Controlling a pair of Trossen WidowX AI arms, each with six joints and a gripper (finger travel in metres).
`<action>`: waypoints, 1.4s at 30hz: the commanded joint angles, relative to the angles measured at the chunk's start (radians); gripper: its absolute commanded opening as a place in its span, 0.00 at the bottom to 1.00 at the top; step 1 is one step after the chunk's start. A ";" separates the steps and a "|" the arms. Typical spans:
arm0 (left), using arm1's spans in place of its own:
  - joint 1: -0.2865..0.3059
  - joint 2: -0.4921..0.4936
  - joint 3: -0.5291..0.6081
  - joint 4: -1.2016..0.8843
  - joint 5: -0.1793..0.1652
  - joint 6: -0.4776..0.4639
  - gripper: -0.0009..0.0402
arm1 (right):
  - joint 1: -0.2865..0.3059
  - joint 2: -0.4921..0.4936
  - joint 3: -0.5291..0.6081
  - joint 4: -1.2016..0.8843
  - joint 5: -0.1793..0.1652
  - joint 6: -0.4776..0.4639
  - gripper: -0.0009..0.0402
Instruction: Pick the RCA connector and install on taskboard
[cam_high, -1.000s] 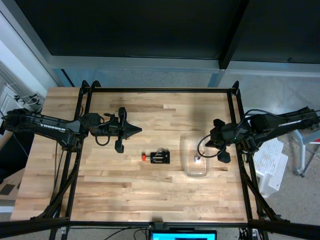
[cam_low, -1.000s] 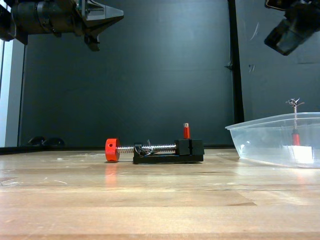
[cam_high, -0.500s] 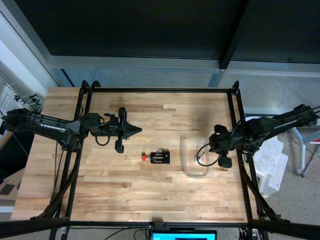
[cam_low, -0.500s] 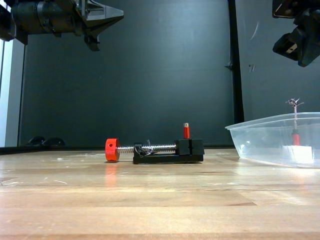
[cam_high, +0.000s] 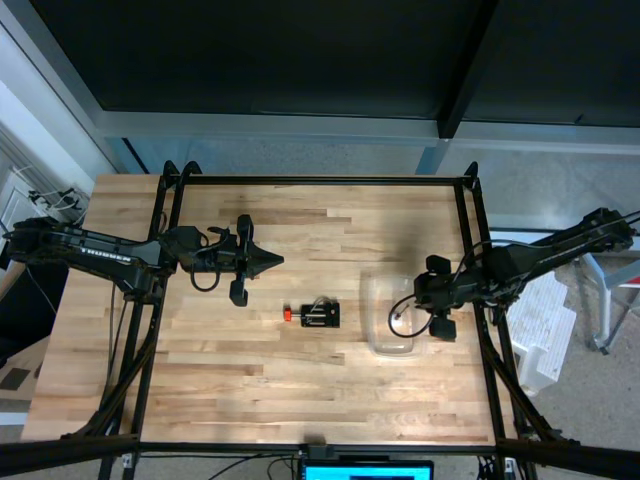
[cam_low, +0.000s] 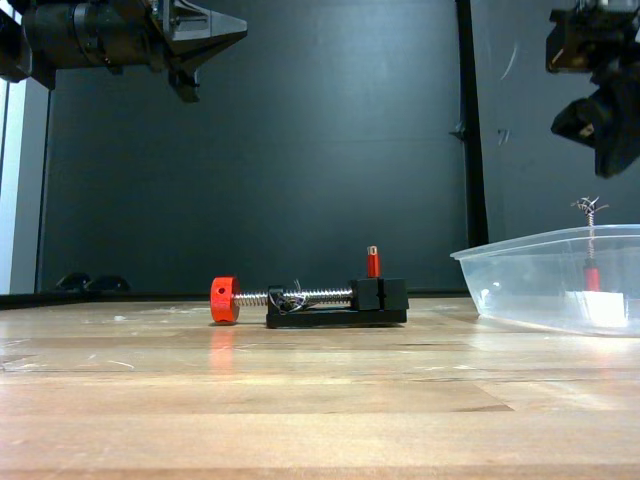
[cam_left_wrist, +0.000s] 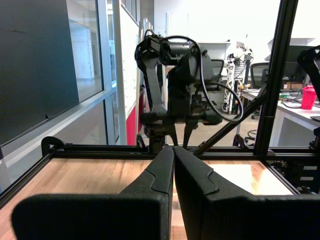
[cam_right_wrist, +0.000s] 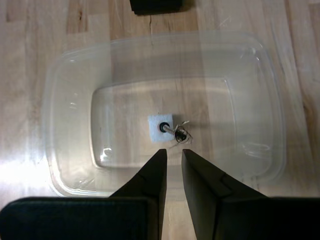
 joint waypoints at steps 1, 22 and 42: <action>0.000 0.000 0.000 0.000 0.000 0.000 0.02 | 0.002 0.002 -0.034 0.031 0.000 0.010 0.17; 0.000 0.000 0.000 0.000 0.000 0.000 0.02 | 0.012 0.095 -0.130 0.200 0.002 0.043 0.36; 0.000 0.000 0.000 0.000 0.000 0.000 0.02 | 0.009 0.197 -0.161 0.330 0.027 -0.005 0.36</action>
